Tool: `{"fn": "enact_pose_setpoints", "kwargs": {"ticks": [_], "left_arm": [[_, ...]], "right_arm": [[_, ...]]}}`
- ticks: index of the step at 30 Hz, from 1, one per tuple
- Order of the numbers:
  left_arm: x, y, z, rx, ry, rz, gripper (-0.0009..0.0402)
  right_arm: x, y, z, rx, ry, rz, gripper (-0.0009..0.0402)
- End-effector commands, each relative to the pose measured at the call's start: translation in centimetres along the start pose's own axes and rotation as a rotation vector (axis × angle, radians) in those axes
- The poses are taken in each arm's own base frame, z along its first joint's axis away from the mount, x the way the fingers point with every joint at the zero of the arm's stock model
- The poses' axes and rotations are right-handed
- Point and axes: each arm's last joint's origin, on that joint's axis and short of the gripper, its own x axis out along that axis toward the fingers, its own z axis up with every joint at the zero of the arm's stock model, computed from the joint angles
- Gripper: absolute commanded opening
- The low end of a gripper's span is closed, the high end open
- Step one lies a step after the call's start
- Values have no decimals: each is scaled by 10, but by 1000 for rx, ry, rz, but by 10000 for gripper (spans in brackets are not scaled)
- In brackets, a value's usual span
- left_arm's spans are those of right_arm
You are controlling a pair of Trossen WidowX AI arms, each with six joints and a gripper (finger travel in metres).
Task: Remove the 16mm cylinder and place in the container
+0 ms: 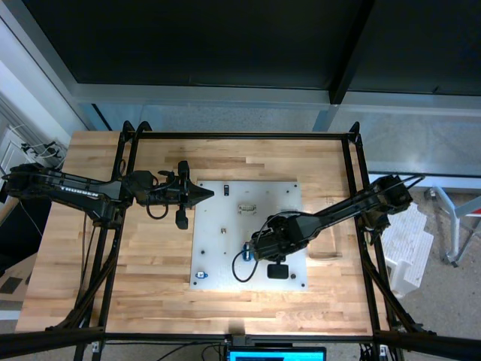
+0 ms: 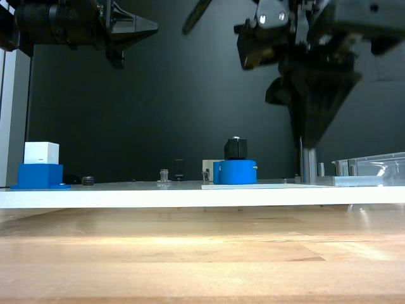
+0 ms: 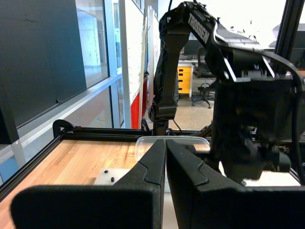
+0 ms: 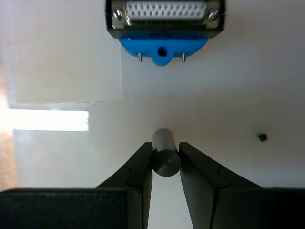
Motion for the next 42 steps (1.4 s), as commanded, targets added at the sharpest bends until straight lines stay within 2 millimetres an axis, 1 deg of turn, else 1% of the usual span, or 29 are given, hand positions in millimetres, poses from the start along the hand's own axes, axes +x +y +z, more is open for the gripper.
{"fn": "enact_pose_setpoints", "kwargs": {"ticks": [1, 5, 12, 16, 18, 28, 33, 38, 42], "left_arm": [[0, 0, 0, 0, 0, 0, 0], [0, 0, 0, 0, 0, 0, 0], [0, 0, 0, 0, 0, 0, 0], [0, 0, 0, 0, 0, 0, 0], [0, 0, 0, 0, 0, 0, 0], [0, 0, 0, 0, 0, 0, 0], [0, 0, 0, 0, 0, 0, 0], [0, 0, 0, 0, 0, 0, 0], [0, 0, 0, 0, 0, 0, 0]], "right_arm": [[-16, -2, -1, 5, -37, 11, 11], [-36, -6, -6, 10, -70, 22, 12], [-67, -15, -24, 10, -49, 3, 12], [-83, -22, -38, 9, -40, -1, 12], [-86, -25, -48, 13, -35, -2, 12], [-85, -45, -102, 102, -12, -6, 12], [-83, -53, -126, 146, -2, -9, 12], [-79, -60, -146, 188, 24, -20, 12], [-74, -62, -153, 215, 51, -34, 12]]}}
